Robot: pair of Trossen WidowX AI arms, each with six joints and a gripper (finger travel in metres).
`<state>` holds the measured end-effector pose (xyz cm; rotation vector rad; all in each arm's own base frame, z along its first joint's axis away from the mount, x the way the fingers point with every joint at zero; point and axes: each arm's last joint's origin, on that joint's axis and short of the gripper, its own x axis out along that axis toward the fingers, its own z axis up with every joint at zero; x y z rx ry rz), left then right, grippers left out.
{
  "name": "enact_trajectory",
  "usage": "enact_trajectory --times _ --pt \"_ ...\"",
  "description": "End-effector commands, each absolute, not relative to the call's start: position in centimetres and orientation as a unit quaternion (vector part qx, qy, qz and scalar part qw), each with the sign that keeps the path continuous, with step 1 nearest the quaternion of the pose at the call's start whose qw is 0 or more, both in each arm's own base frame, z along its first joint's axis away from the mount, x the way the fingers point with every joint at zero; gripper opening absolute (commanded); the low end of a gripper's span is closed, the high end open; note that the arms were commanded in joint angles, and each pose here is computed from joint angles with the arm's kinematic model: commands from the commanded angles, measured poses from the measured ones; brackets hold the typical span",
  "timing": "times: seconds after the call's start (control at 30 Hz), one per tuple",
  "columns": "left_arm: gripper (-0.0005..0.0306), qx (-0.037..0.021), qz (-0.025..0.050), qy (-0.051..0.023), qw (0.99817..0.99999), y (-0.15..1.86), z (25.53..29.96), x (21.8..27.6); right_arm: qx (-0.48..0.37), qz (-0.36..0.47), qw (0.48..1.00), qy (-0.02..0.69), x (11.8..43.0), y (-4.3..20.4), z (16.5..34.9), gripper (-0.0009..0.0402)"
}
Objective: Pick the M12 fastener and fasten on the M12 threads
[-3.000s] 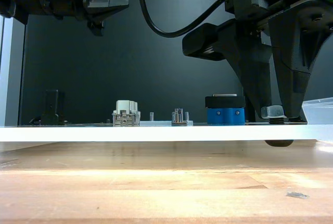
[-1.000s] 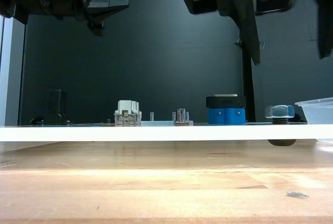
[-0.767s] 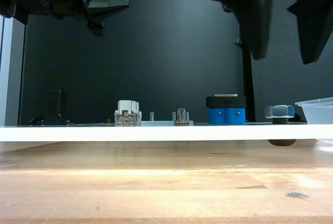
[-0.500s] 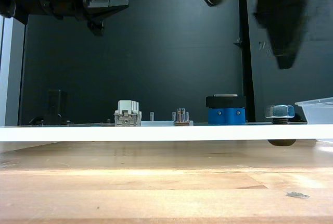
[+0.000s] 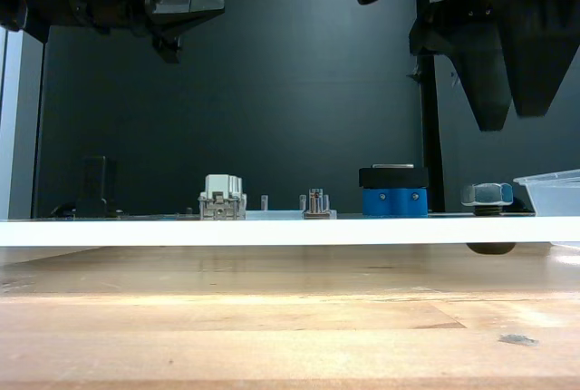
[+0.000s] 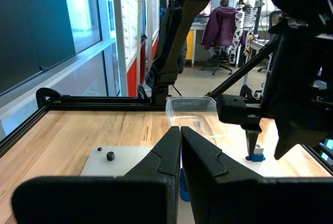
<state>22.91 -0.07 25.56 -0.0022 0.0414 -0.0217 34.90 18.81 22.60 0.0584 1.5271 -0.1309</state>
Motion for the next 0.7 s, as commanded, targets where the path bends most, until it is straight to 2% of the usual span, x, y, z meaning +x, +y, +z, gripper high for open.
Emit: enact_trajectory --times 0.03,0.2,0.27,0.43,0.7 --pt "0.0 -0.0011 -0.011 0.0203 0.99973 -0.07 25.58 22.91 0.009 -0.049 0.725 0.687 35.0 18.8 22.3 0.0122" --pt "0.0 -0.0011 -0.0109 0.0205 0.99973 -0.06 25.58 22.91 -0.038 -0.035 0.739 0.672 35.2 18.7 22.0 0.0002" --pt "0.0 -0.0011 -0.011 0.0205 0.99973 -0.07 25.58 22.91 -0.057 -0.011 0.744 0.666 35.3 18.9 21.8 0.0006" --pt "0.0 -0.0011 -0.0109 0.0203 0.99973 -0.06 25.58 22.91 -0.038 0.012 0.758 0.651 35.6 19.3 20.9 0.0" --pt "0.0 -0.0011 -0.0107 0.0203 0.99974 -0.06 25.58 22.91 -0.037 0.017 0.752 0.657 35.3 19.4 19.7 0.0"
